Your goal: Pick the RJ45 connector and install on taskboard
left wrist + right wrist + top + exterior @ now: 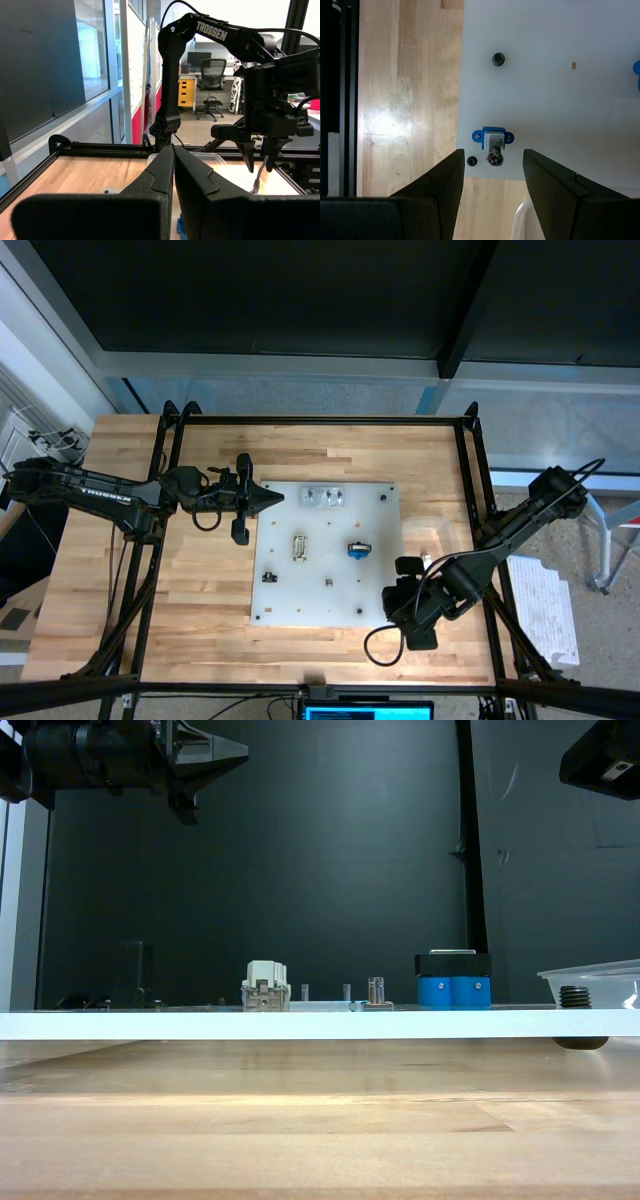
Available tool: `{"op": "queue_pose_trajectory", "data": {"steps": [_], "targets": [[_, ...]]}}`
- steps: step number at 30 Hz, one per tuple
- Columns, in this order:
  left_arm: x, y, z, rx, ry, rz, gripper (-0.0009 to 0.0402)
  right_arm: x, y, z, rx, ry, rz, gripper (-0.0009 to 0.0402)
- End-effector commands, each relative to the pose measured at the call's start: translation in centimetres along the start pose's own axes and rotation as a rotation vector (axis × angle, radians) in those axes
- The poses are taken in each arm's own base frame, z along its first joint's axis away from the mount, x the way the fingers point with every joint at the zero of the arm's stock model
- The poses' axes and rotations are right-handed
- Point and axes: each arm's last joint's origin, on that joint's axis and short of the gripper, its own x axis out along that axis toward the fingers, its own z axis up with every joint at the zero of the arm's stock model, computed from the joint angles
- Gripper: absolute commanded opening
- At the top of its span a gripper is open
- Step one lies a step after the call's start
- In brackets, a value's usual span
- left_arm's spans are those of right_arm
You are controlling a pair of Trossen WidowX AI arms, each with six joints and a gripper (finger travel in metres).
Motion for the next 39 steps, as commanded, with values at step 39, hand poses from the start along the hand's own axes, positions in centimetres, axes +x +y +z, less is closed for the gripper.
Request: {"op": "queue_pose_trajectory", "data": {"steps": [39], "targets": [[0.0, 0.0, 0.0, 0.000, 0.000, 0.000, 0.0000, -8.3, -16.0, 5.2, 0.051, -0.487, -0.211, 0.0156]]}}
